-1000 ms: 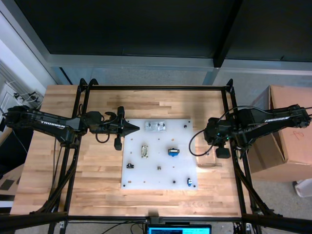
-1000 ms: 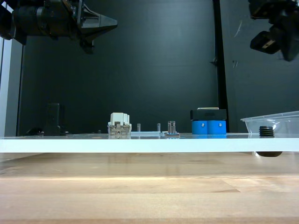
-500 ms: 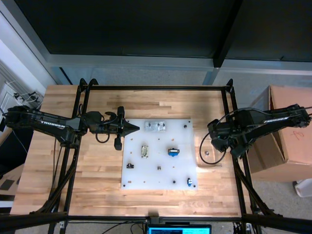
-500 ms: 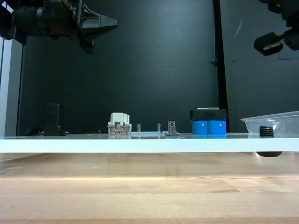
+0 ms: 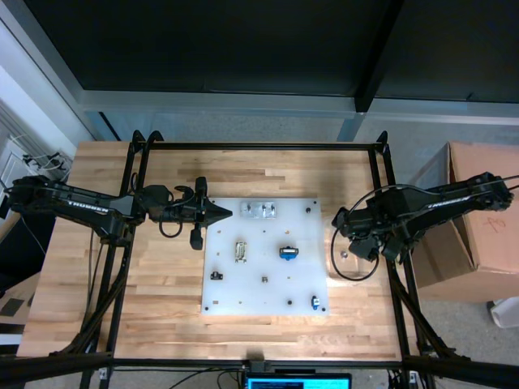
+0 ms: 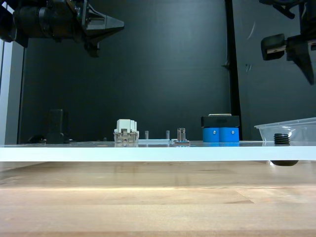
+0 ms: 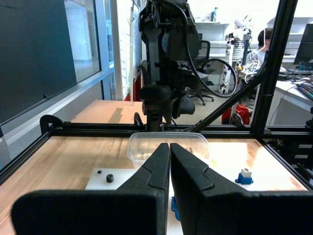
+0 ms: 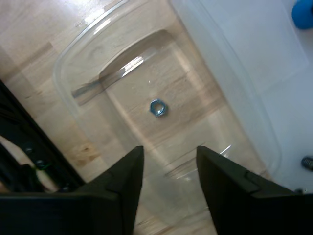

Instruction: Pick the M12 nut and place it on its threads and fasten

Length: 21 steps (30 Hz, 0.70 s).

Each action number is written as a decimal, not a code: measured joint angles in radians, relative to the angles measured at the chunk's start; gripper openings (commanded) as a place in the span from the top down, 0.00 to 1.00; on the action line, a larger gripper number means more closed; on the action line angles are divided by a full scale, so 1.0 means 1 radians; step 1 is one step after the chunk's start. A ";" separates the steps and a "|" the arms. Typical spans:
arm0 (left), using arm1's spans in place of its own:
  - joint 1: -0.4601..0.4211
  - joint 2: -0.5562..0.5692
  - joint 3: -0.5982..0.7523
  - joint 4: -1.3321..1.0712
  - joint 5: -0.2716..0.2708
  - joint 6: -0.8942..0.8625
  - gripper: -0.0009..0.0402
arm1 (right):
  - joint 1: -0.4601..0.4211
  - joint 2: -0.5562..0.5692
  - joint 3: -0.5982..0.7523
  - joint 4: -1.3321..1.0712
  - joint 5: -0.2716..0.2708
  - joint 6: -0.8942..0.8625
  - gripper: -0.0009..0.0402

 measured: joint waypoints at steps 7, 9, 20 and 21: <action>0.000 0.000 0.000 0.000 0.000 0.000 0.98 | 0.022 0.020 -0.077 0.101 0.017 -0.005 0.42; 0.000 0.000 0.000 0.000 0.000 0.000 0.98 | 0.025 0.025 -0.096 0.130 0.017 -0.005 0.41; 0.000 0.000 0.000 0.000 0.000 0.000 0.98 | 0.037 0.078 -0.185 0.210 0.017 0.007 0.45; 0.000 0.000 0.000 0.000 0.000 0.000 0.98 | 0.037 0.078 -0.195 0.227 0.017 0.007 0.46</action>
